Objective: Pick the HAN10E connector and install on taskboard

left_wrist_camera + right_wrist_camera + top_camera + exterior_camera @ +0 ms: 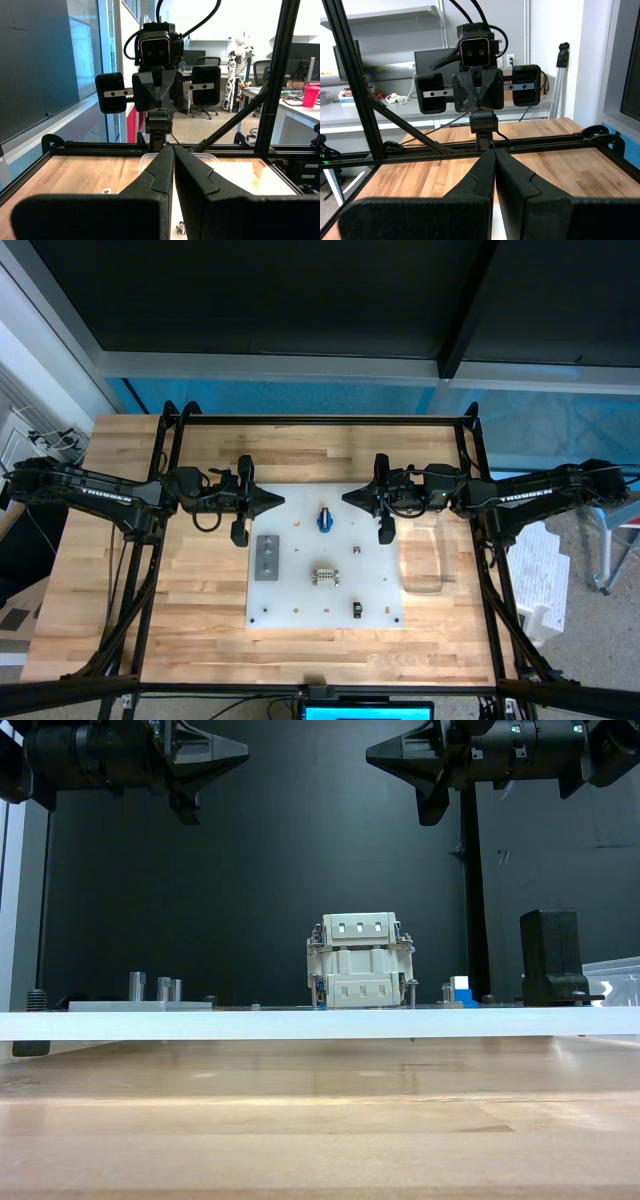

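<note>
The HAN10E connector (323, 577) is a pale block with rows of contacts, standing on the white taskboard (300, 602) near its middle. In the low view it shows as the upper piece (358, 930) of a two-tier beige stack on the board (300, 1023). My left gripper (281, 499) hovers shut over the board's far left edge, pointing right. My right gripper (346, 497) hovers shut over the far edge, pointing left. Both hang high above the board (245, 758) (368, 758), well apart from the connector. Each wrist view shows its own fingers pressed together (173, 148) (495, 150).
On the board are a grey metal block (268, 557) with pins, a blue fixture (325, 519) and a small black part (357, 610). A clear rounded-corner tray (425, 558) lies on the wooden table to the board's right. Black frame posts (480, 480) flank the table.
</note>
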`<move>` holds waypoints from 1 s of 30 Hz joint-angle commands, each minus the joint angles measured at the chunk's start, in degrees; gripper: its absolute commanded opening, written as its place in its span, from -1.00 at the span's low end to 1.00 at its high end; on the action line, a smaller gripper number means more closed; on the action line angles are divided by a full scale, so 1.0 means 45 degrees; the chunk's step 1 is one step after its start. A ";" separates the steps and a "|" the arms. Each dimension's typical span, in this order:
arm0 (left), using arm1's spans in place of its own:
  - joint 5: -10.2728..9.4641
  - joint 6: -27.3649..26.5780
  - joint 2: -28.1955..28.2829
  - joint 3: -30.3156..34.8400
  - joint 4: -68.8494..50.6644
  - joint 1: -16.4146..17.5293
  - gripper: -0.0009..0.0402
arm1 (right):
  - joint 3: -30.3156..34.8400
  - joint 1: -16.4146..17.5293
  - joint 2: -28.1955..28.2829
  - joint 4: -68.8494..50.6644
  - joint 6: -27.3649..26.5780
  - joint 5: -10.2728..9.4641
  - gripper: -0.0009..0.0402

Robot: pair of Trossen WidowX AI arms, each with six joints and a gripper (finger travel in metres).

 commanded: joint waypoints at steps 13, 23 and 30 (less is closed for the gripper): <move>0.0010 0.0000 0.0005 0.0000 0.0005 0.0005 -0.95 | 0.0010 0.0000 0.0000 0.0010 -0.0010 0.0005 -0.96; 0.0005 0.0000 0.0005 0.0000 0.0005 0.0000 -0.95 | 0.0005 0.0000 0.0000 -0.0039 -0.0010 0.0005 -0.96; 0.0005 0.0000 0.0005 0.0000 0.0005 0.0000 -0.95 | 0.0005 0.0000 0.0000 -0.0510 -0.0010 0.0005 -0.96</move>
